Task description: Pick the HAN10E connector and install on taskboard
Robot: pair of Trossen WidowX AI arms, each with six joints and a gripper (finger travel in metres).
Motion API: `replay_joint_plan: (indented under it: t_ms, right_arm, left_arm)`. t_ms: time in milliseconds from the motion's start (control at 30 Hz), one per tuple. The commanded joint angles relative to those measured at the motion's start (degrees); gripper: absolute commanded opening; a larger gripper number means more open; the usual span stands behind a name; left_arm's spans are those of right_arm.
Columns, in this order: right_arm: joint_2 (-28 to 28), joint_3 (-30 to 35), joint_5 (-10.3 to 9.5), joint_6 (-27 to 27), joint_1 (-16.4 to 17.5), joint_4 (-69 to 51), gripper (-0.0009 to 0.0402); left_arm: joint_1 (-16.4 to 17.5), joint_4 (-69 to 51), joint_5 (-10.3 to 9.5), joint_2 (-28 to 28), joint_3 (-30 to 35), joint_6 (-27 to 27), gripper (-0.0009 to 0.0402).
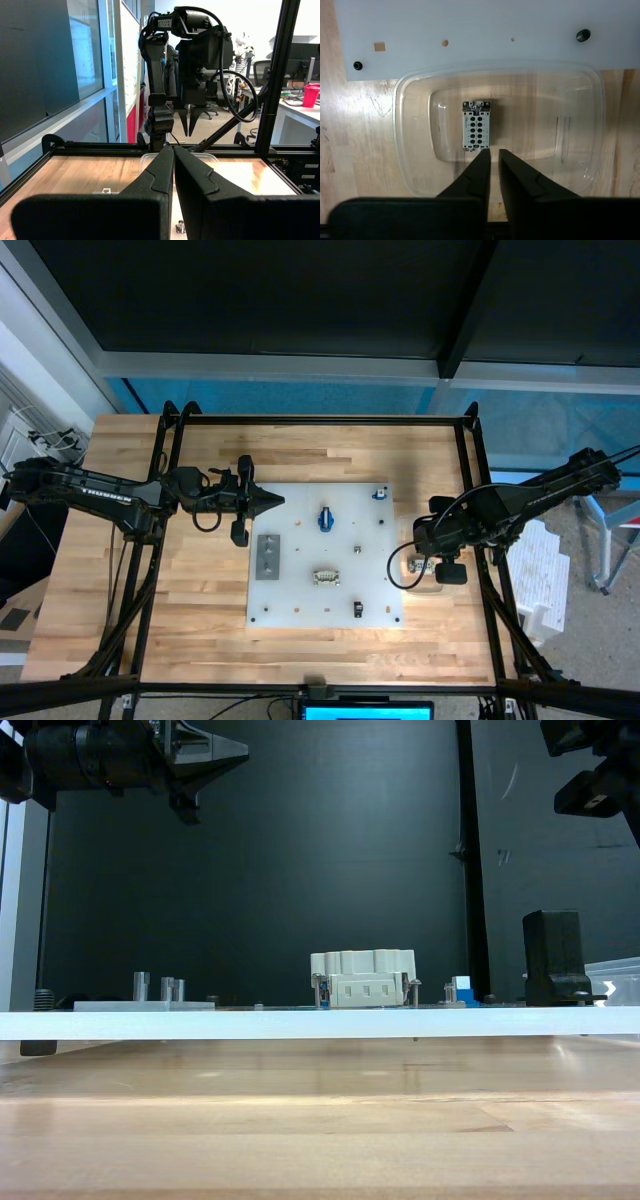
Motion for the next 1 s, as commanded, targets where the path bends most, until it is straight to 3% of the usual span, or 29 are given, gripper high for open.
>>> replay_joint_plan:
  t_ms: [33, 333, 500, 633, 1000]
  right_arm:
    - [0.0, -1.1, -0.07, 0.5, 0.4, 0.1, 0.0069]
    - [0.0, -6.0, 0.85, 5.1, 1.8, 3.5, 0.0217]
    - [0.9, -9.2, 0.98, 6.9, 3.5, 7.0, 0.0279]
    - [1.0, -11.9, 1.31, 6.9, 4.0, 10.4, 0.0296]
    - [3.0, -16.7, 1.55, 6.1, 4.5, 18.1, 0.0295]
  left_arm:
    - [0.0, 0.0, 0.02, 0.0, 0.0, 0.0, 0.0001]
    - [0.0, 0.0, 0.02, 0.0, 0.0, 0.0, 0.0001]
    - [0.0, 0.0, 0.02, 0.0, 0.0, 0.0, 0.0001]
    - [0.0, 0.0, 0.02, 0.0, 0.0, 0.0, 0.0001]
    - [0.0, 0.0, 0.02, 0.0, 0.0, 0.0, 0.0001]
